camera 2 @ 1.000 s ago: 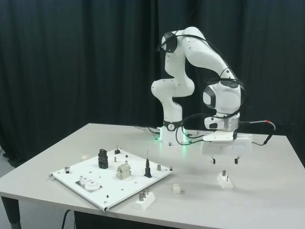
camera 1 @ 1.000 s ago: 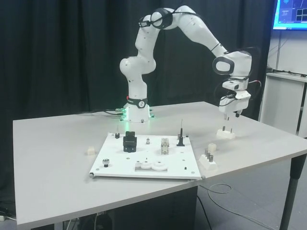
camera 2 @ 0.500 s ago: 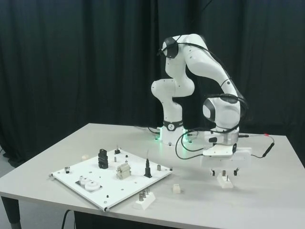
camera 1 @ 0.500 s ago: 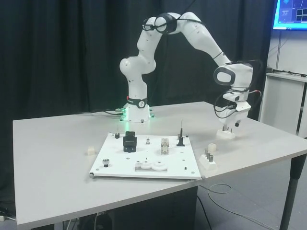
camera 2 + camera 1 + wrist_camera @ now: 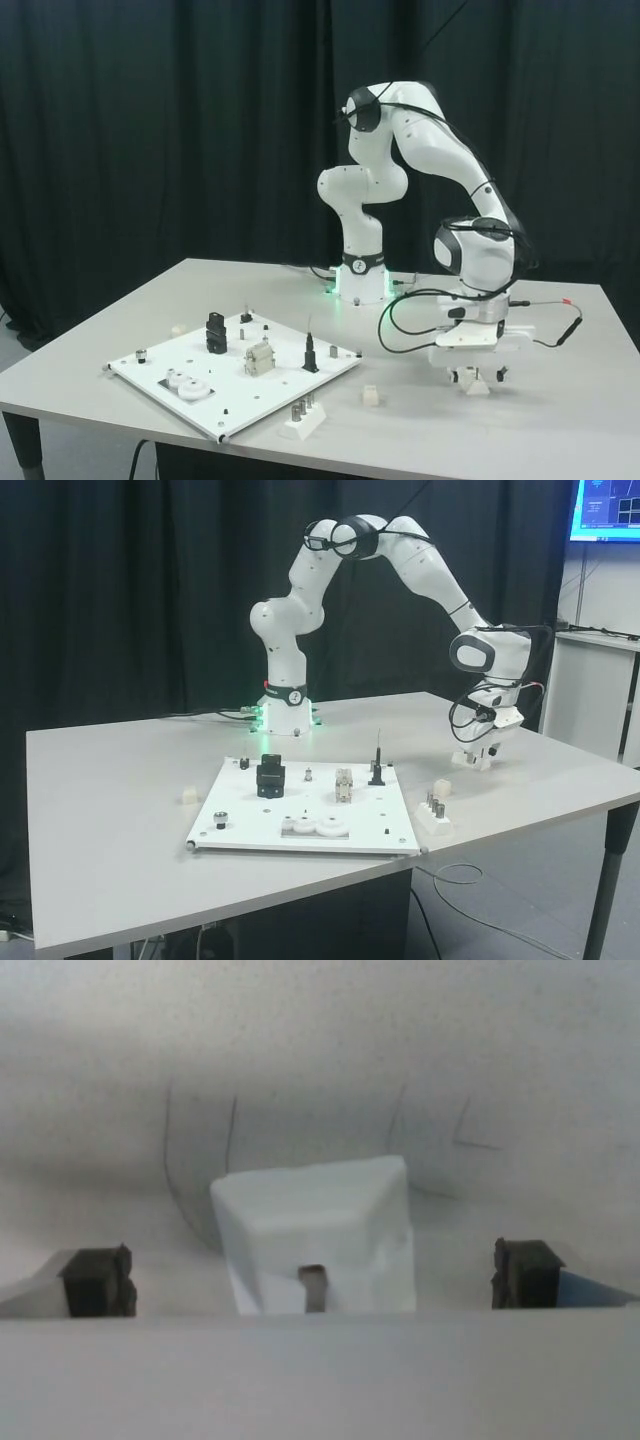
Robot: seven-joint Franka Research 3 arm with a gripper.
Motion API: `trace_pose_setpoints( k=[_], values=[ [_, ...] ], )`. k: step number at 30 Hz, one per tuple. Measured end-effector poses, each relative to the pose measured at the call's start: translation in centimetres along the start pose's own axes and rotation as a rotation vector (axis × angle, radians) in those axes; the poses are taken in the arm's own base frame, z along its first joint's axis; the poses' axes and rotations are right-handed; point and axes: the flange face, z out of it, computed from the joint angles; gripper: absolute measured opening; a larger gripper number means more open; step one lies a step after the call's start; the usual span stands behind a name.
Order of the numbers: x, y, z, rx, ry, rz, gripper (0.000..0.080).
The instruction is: Pick square peg 1.
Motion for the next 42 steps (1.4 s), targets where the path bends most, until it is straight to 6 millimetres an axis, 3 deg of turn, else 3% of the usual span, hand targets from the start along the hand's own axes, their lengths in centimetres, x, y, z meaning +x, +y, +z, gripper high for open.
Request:
trace_pose_setpoints(
  k=[25, 42],
  values=[
    [1.1, -0.8, -2.1, -0.024, 0.023, 0.042, 0.0800],
    [1.1, -0.6, -2.1, -0.055, 0.012, 0.044, 0.0800]
  ],
)
